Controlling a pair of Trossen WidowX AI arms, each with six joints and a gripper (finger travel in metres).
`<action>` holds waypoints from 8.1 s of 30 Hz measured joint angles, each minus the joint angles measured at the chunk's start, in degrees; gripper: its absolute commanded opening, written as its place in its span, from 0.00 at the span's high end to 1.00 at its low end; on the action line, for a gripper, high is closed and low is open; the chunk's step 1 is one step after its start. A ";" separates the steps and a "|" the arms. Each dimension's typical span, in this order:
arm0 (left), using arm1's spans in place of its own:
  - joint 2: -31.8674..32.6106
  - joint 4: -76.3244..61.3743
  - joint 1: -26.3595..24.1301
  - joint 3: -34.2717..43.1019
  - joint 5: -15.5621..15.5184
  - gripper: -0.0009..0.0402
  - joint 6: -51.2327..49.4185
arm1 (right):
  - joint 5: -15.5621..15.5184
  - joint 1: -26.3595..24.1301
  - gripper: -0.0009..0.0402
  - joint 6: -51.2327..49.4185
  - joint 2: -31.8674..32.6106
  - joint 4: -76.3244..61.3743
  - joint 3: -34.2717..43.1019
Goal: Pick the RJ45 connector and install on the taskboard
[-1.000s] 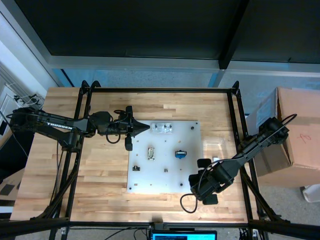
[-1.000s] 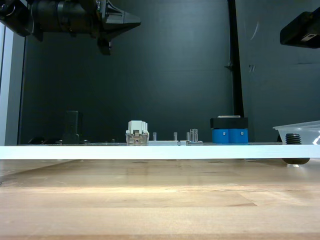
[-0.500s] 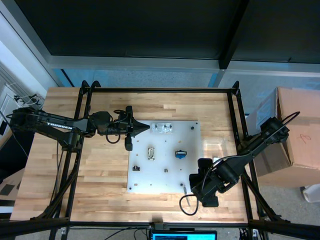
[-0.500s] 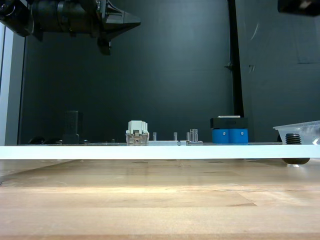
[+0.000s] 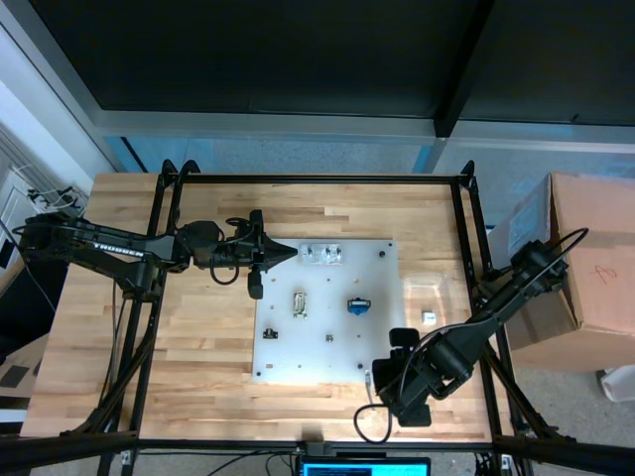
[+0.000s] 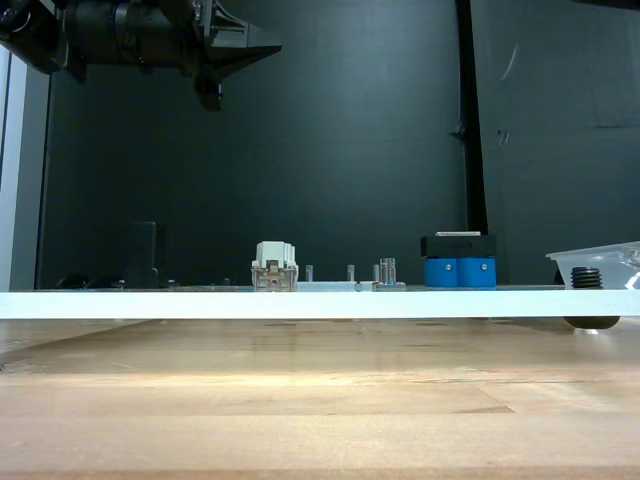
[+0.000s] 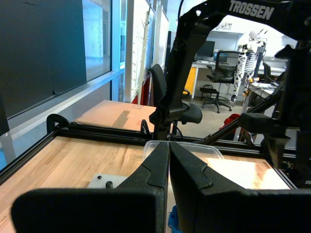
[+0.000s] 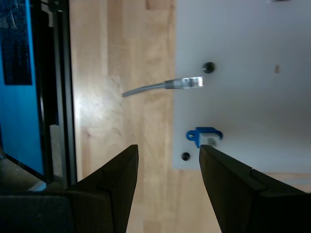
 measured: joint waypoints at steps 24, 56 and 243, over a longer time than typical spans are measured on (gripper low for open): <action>0.00 0.00 0.00 0.00 -0.02 0.98 0.00 | 0.85 1.53 0.58 34.34 13.81 12.35 0.02; 0.02 0.00 0.00 0.00 0.00 0.98 0.00 | 2.16 -5.42 0.58 -68.52 14.16 3.10 0.48; 11.78 -2.54 0.31 10.49 14.71 0.98 -2.47 | 2.40 -32.35 0.52 -27.76 -20.57 35.28 -20.72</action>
